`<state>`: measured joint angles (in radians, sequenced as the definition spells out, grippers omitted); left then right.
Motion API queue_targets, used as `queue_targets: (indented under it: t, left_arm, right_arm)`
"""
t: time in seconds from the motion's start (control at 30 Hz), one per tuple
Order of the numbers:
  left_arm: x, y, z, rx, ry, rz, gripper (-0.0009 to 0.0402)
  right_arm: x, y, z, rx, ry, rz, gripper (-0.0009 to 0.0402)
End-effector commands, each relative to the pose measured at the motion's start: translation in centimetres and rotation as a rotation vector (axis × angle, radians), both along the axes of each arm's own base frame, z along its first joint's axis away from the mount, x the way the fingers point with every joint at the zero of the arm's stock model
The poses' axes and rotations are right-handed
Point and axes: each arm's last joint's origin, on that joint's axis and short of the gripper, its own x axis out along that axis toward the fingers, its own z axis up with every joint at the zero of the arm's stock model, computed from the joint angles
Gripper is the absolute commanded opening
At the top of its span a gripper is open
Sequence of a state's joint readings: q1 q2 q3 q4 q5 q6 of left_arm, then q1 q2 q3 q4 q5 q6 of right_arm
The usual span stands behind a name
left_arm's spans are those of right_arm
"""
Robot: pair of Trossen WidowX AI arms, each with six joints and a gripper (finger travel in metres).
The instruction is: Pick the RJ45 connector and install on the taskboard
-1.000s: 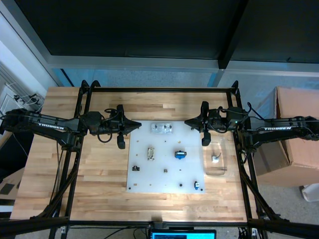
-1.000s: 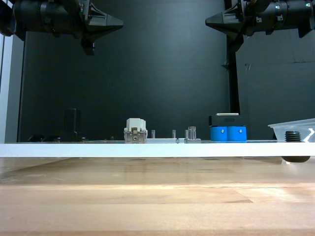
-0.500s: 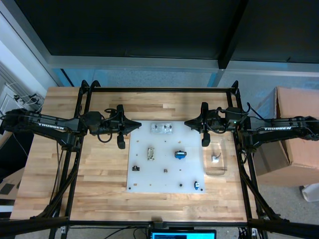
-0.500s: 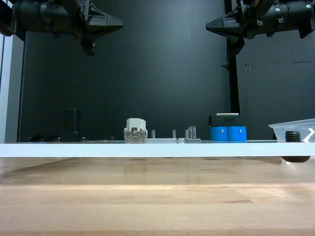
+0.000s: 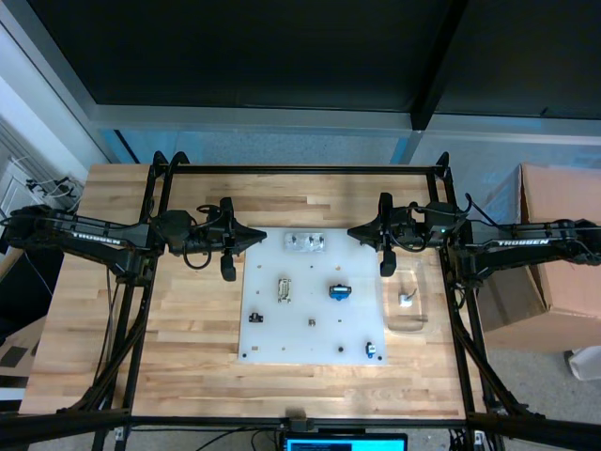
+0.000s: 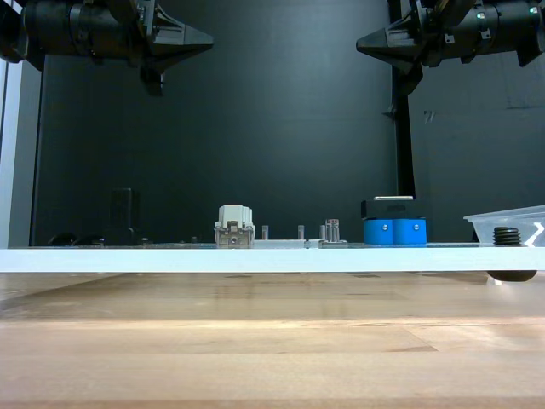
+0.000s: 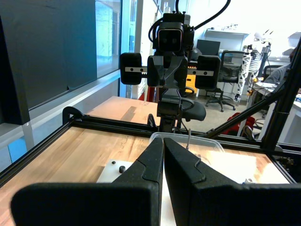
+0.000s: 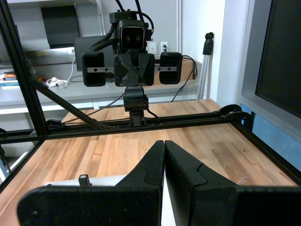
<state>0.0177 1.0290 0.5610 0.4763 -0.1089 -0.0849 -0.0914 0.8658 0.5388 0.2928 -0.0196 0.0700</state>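
The RJ45 connector (image 5: 405,301) shows as a small pale piece lying free in a clear tray (image 5: 414,324) just right of the white taskboard (image 5: 282,340). No gripper touches it. My left gripper (image 5: 260,237) hangs high over the board's far left corner, shut and holding nothing, its fingers (image 7: 153,162) pressed together. Over the far right corner my right gripper (image 5: 353,231) is also shut and holds nothing, fingers (image 8: 153,162) closed. In the low view both grippers, left (image 6: 208,37) and right (image 6: 360,40), are well above the board.
The board carries a silver block (image 5: 305,242), a beige connector housing (image 5: 284,289), a blue part (image 5: 339,291), a small blue piece (image 5: 372,350) and a black piece (image 5: 255,318). A black frame (image 5: 300,170) rings the table. A cardboard box (image 5: 554,254) stands at the right.
My right gripper has dipped very slightly in the low view. The left arm, the connector and the board parts have not moved.
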Motion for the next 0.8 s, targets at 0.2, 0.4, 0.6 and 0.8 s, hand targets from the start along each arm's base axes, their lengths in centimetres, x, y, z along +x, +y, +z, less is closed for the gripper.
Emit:
queue_targets:
  t: [0.2, 0.4, 0.6, 0.8]
  left_arm:
    - [0.0, 0.0, 0.0, 0.000, 0.000, 0.000, 0.0000]
    - [0.0, 0.0, 0.0, 0.000, 0.000, 0.000, 0.0000]
    - [0.0, 0.0, 0.0, 0.000, 0.000, 0.000, 0.0000]
    - [0.0, 0.0, 0.0, 0.000, 0.000, 0.000, 0.0000]
  right_arm:
    - [-0.8, 0.3, 0.2, 0.071, 0.119, 0.007, 0.0000]
    - [-3.1, 1.4, 0.5, 0.090, 0.261, 0.052, 0.0000]
    - [-5.9, 1.9, 0.9, 0.104, 0.445, 0.050, 0.0000]
    - [-8.5, 2.3, 2.1, 0.086, 0.611, 0.043, 0.0000]
